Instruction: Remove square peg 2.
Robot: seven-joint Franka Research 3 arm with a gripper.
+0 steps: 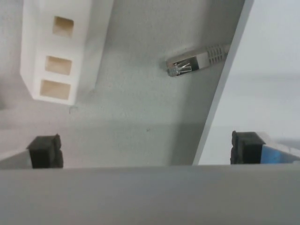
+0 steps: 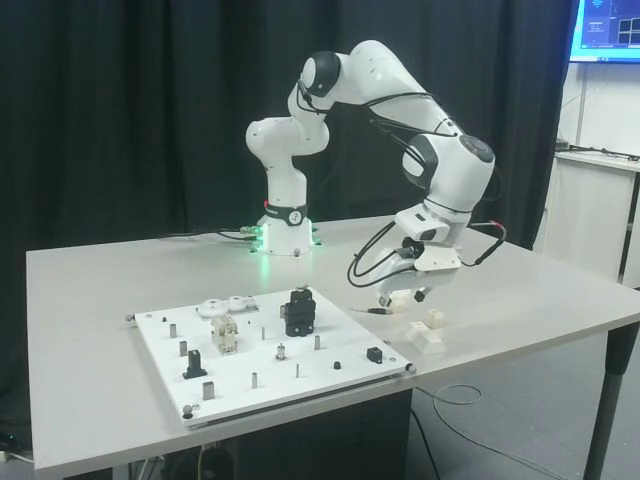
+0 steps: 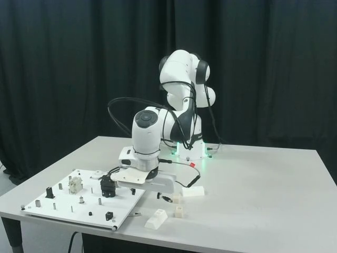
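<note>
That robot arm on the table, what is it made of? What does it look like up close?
The arm is a chain of rounded white shells with black bands at the joints. Black cables loop loosely along it. Its base is ringed with green light. The end effector ends in two fingers tipped with black ribbed pads.

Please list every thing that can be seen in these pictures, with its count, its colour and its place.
table: one, grey, under everything.
board: one, white, on the table's front part, carrying small black and grey parts.
blocks: three, white, on the table beside the board; the one in the wrist view has three square holes.
cable plug: one, grey, lying on the table near the blocks.
curtain: black, behind the table.
robot arm: one, white, bolted on the table.
gripper: one, black fingertips, open, above the table.
</note>
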